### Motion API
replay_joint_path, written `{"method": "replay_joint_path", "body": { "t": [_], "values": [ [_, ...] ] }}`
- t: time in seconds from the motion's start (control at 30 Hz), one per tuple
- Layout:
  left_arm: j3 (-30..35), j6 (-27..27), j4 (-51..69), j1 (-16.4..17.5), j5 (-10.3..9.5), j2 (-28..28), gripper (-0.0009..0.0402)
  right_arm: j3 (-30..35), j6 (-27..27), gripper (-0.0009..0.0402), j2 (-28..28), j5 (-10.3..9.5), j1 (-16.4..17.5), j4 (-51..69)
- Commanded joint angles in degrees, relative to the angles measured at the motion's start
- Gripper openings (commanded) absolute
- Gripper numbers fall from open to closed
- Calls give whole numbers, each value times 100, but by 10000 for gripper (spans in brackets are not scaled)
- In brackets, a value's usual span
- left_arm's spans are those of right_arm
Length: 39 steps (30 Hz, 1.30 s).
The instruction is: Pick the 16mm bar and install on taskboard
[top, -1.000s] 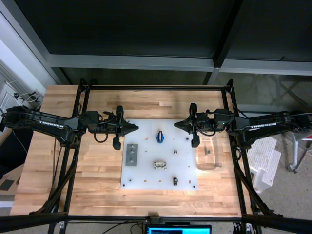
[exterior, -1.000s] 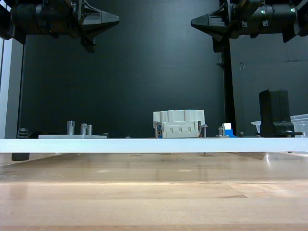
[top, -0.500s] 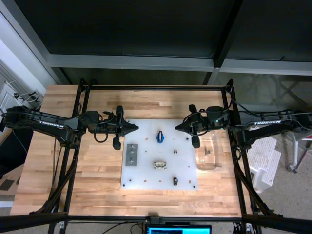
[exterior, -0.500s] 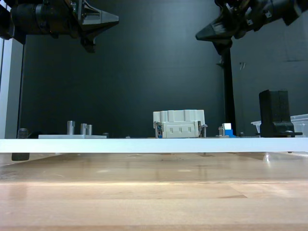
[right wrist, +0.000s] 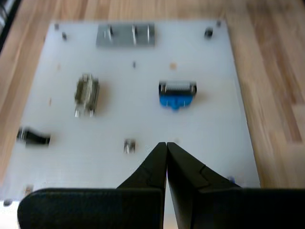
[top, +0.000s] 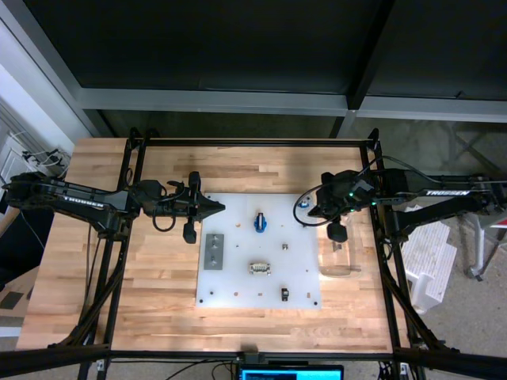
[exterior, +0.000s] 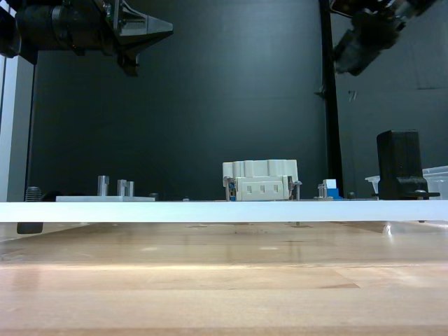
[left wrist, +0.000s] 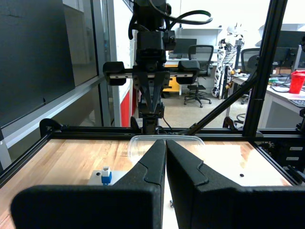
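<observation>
The white taskboard [top: 238, 285] lies in the middle of the table, and its front edge [exterior: 210, 211] shows in the low view. The 16mm bar [top: 337, 247] is a tiny grey piece in the clear tray [top: 342, 267] just right of the board. My right gripper [top: 314, 210] hangs high over the board's right edge, tilted down and shut on nothing; it looks onto the board [right wrist: 119, 124], with fingertips [right wrist: 163, 144] together. My left gripper [top: 219, 207] is parked level above the board's far left corner, shut and empty, fingers [left wrist: 157, 148] pressed together.
On the board stand a grey metal block [top: 215, 250], a blue knob [top: 261, 222], a white connector [top: 259, 270] and a small black part [top: 284, 295]. A black frame rail [top: 253, 142] rings the table.
My right gripper has drawn back to the right and tipped from level to pointing down at the board. The left arm has not moved.
</observation>
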<state>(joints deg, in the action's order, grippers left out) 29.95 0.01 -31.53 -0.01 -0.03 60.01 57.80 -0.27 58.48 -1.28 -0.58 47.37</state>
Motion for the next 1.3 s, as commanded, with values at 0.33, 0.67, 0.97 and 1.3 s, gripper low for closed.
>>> {"method": "replay_joint_path", "body": {
  "t": [0.33,0.67,0.97,1.3],
  "values": [
    [0,0,0,0,0,0,0,457,94,0,13,-33,98,2485],
    [0,0,0,0,0,0,0,546,-55,0,15,-31,304,3541],
    [0,0,0,0,0,0,0,516,-723,0,267,374,831,3532],
    [0,0,0,0,0,0,0,188,-1416,61,389,474,1344,3178]
  ]
}}
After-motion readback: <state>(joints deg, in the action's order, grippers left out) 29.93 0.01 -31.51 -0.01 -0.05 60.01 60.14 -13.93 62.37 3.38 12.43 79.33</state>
